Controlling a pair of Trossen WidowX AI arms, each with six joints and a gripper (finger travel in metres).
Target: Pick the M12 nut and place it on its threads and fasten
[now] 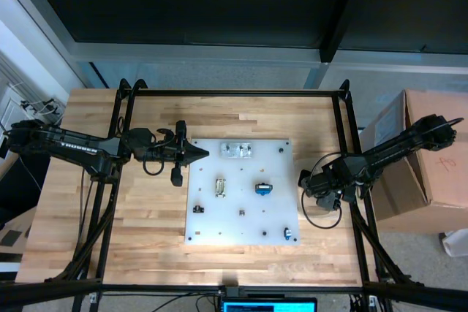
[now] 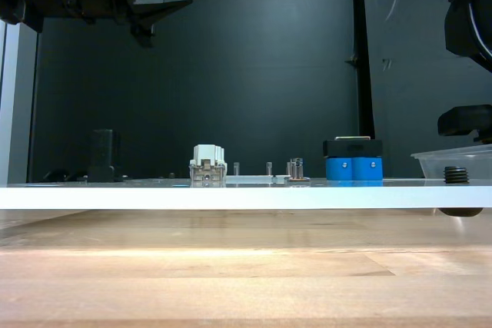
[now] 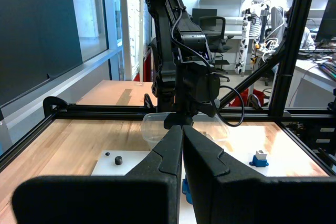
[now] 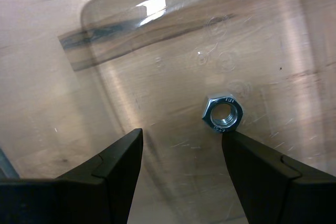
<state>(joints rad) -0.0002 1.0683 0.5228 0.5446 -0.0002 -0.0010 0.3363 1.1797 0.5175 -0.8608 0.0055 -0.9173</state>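
Pick-up stage. The small silver hexagonal nut lies flat and free inside the clear plastic tray. The right claw hovers above the tray, spread apart. The left claw, pressed together, hangs well apart from the tray. Next, probably: centre, descend, close.

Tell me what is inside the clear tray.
A silver nut lies flat and free on the clear tray floor, just beyond the open right tool. Its fingers hide the floor under them. The shut left tool hangs above the board's left edge.
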